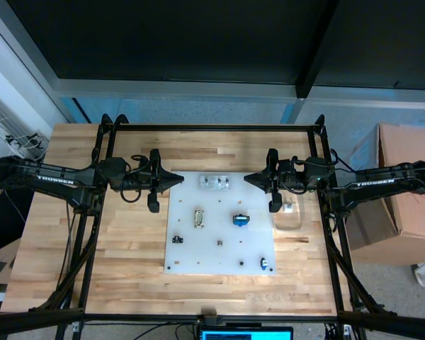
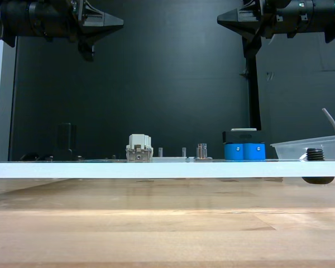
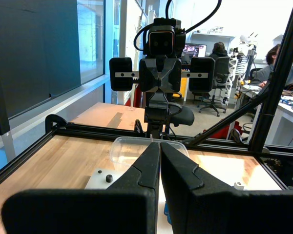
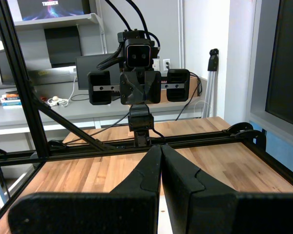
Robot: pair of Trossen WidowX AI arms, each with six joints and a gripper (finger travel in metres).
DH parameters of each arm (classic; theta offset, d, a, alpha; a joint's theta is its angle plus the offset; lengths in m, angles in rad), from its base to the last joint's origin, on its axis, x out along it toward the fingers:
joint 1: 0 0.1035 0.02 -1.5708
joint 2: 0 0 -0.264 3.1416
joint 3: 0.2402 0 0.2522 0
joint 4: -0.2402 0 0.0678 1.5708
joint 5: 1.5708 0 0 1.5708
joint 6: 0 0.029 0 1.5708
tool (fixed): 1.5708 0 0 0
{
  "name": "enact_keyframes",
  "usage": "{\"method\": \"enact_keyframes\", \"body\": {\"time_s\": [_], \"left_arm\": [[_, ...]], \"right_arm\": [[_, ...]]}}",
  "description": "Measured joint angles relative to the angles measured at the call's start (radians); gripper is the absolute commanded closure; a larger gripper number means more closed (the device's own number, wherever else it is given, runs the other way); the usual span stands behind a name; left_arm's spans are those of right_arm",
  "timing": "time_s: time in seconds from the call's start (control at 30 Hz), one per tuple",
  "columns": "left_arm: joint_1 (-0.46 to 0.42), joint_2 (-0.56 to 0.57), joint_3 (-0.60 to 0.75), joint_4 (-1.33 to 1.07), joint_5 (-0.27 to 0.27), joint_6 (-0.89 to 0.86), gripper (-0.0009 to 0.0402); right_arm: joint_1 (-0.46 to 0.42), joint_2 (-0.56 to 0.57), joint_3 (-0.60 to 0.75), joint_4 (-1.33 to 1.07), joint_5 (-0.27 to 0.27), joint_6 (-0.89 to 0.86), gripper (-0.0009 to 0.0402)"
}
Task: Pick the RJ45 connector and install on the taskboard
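Left gripper [image 1: 178, 180], right gripper [image 1: 248, 179] closed, high above taskboard [image 1: 198, 256], wood table [image 1: 124, 283]; RJ45 connector unclear

Two black arms face each other, the black left claw [image 1: 180, 180] and black right claw [image 1: 246, 179] high over a white taskboard [image 1: 198, 258] on a bench [image 1: 127, 262] of pale, honey-striped wood planks. A bright blue fitting [image 1: 241, 219] and a cream-grey connector block [image 1: 198, 218] stand out on the board. A clear plastic tray [image 1: 289, 219] lies beside it, and a brown cardboard box [image 1: 404, 191] sits outside the black frame [image 1: 212, 128].
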Motion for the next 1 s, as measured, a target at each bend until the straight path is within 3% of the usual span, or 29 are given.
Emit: {"method": "enact_keyframes", "body": {"time_s": [0.6,1.0], "left_arm": [[0.0,0.0,0.0,0.0,0.0,0.0,0.0393],[0.0,0.0,0.0,0.0,0.0,0.0,0.0393]], "right_arm": [[0.0,-0.01,0.005,-0.048,0.0,0.035,0.0394],[0.001,-0.125,0.194,-0.776,-0.003,0.021,0.0393]]}}
